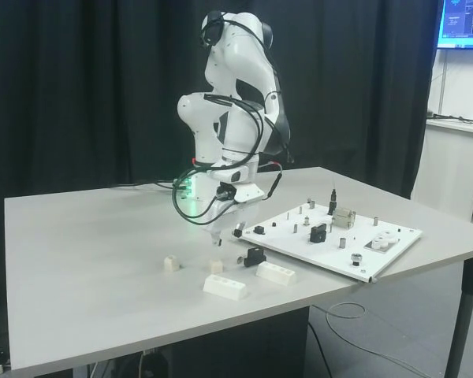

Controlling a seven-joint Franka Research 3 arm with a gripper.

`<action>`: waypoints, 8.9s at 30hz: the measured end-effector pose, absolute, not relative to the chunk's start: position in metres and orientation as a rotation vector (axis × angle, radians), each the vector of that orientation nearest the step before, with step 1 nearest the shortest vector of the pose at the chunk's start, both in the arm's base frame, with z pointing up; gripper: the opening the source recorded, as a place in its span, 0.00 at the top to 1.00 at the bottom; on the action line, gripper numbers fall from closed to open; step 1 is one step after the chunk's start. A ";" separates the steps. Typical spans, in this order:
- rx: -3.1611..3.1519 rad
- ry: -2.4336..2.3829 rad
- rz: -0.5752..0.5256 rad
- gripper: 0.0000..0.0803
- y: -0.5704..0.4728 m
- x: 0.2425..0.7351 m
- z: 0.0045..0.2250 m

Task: Remove round peg 4.

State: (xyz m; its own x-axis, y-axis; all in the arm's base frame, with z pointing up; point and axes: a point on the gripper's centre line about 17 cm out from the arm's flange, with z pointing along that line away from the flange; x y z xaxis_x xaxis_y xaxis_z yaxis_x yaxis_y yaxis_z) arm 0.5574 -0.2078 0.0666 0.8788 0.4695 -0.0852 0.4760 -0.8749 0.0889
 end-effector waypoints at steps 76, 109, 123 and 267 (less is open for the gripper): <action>3.166 0.596 0.044 0.00 0.054 0.625 0.100; 3.115 0.572 -0.002 0.00 0.103 0.639 0.040; 3.116 0.578 -0.036 0.15 0.106 0.632 0.033; 3.103 0.587 0.028 0.81 0.106 0.635 0.071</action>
State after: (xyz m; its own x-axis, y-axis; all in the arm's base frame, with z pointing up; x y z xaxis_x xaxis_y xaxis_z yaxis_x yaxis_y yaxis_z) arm 0.6355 0.1061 0.0705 0.9308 0.3649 0.0208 0.3652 -0.9308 -0.0134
